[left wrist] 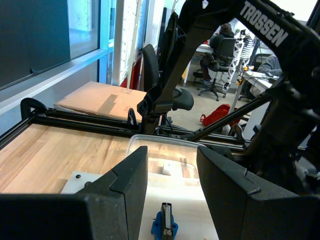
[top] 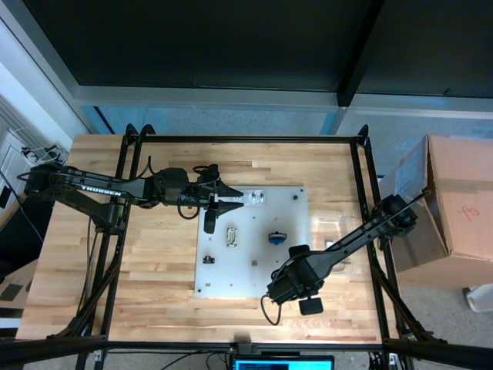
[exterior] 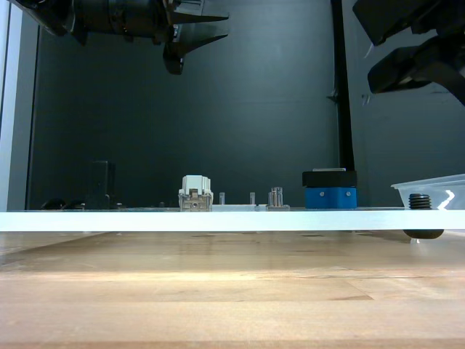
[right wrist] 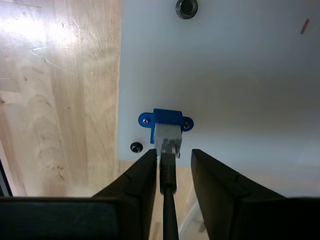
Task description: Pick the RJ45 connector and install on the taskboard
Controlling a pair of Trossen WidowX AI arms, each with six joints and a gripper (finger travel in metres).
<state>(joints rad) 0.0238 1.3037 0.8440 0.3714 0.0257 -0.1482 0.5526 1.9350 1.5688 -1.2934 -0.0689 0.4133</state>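
The RJ45 connector [right wrist: 168,148], on a black cable, sits plugged into a grey jack in a blue mount [right wrist: 165,120] near the edge of the white taskboard [right wrist: 240,75]. My right gripper [right wrist: 172,156] is open. Its fingers [right wrist: 135,180] flank the cable with a small gap on each side. In the high view the right gripper [top: 279,287] hovers over the taskboard's [top: 254,266] near right corner and hides the mount. My left gripper [top: 233,200] stands open and empty above the board's far left part. In the low view it hangs high [exterior: 221,23].
A white connector [top: 229,235] and a blue D-sub block [top: 276,237] stand mid-board. A clear plastic bin [top: 331,223] lies right of the board. A cardboard box [top: 454,208] sits past the table's right edge. Black frame rails border the table.
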